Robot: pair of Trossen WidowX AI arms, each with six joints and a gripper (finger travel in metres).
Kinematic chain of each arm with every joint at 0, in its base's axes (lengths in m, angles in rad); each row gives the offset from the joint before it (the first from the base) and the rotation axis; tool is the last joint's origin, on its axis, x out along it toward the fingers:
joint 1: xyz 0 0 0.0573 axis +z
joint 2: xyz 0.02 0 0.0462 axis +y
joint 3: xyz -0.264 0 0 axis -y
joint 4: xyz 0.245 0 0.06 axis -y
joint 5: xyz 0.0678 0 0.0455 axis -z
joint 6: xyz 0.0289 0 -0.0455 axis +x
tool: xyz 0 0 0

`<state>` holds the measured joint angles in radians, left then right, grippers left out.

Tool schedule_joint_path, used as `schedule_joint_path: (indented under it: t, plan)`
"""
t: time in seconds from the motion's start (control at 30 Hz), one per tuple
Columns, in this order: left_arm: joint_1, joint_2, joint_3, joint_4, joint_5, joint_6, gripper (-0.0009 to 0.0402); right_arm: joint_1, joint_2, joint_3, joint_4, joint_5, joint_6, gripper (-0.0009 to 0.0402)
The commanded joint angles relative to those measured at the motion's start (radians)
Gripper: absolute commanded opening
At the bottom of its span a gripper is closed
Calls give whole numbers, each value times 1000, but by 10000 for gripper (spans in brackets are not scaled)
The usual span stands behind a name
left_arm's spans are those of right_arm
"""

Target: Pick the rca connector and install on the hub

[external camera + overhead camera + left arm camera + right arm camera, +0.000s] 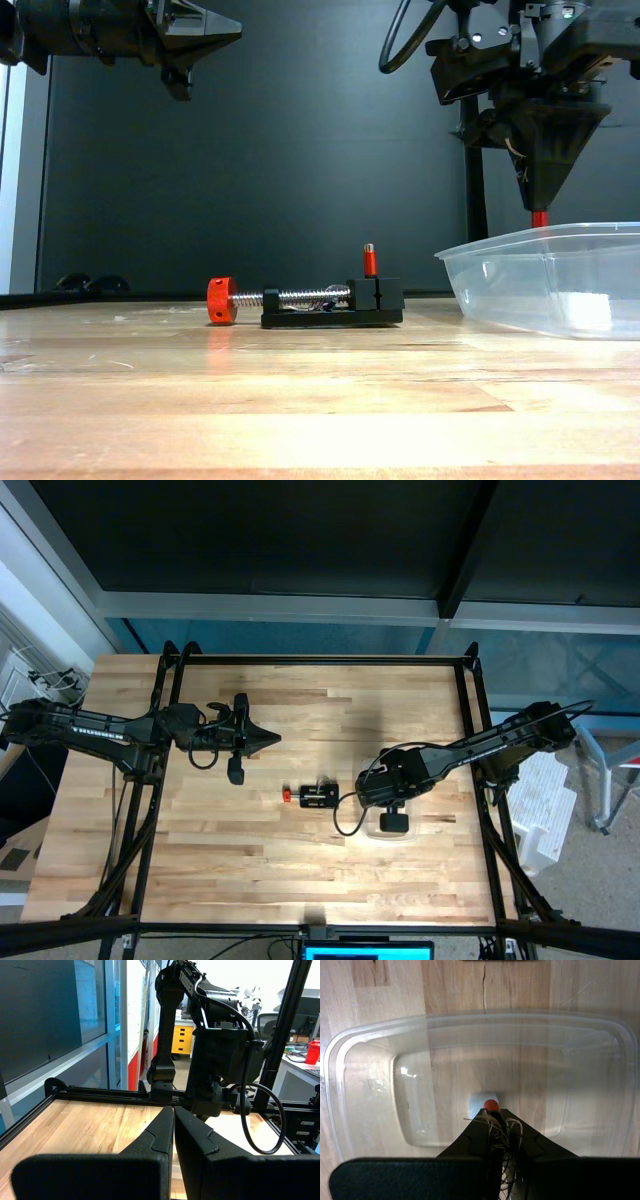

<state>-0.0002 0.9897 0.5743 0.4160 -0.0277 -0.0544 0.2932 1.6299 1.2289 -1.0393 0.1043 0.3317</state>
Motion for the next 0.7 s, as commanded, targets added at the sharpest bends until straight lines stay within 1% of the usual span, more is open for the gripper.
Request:
schedule_joint_path:
  t: [0.03, 0.3, 0.37, 0.53, 0.57, 0.67, 0.7]
  plan:
    - [0, 0, 0, 0, 0, 0, 0, -6, 23, 22, 0, 1, 0, 0]
    - [0, 0, 0, 0, 0, 0, 0, -17, 67, 65, 0, 1, 0, 0]
    - [0, 0, 0, 0, 0, 0, 0, -19, 72, 71, 2, 9, 0, 0]
    - [0, 0, 0, 0, 0, 0, 0, -33, 96, 99, -4, 10, 0, 0]
    - [0, 0, 0, 0, 0, 0, 0, -36, 97, 106, -8, 14, 0, 0]
    - [0, 0, 0, 0, 0, 0, 0, -44, 115, 119, -6, 58, 2, 0]
    - [0, 0, 0, 0, 0, 0, 0, -47, 116, 124, -12, 59, 1, 0]
